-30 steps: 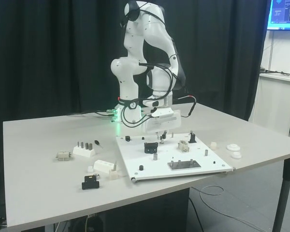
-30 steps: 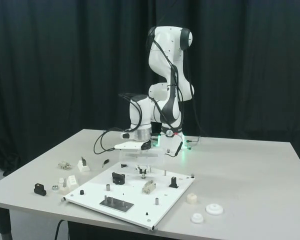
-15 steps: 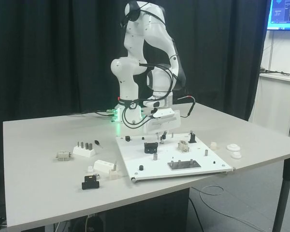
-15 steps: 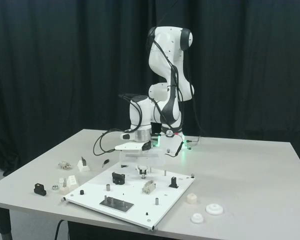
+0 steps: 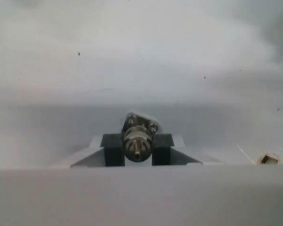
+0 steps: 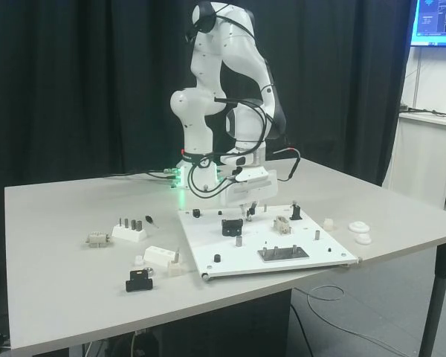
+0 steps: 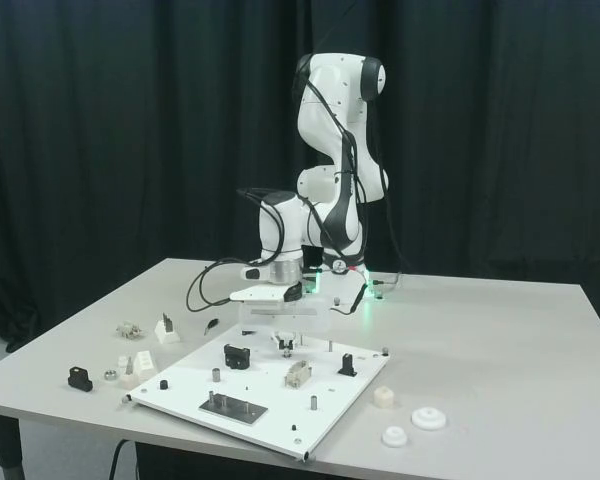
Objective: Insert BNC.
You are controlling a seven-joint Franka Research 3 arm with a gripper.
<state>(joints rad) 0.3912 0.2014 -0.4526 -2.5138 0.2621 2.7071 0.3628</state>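
wrist view: end effector (image 5: pixel 138 162) seems clamped on the bnc connector (image 5: pixel 137 141), low over the white board (image 6: pixel 264 242).

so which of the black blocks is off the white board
The black block lying on the bare grey table, at the end farthest from the white discs. The other two black blocks stand on the white board.

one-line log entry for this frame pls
task: insert BNC | gripper: low over white board | BNC connector: centred below wrist camera, between black pads | seating: cannot tell | table: loose parts left of board
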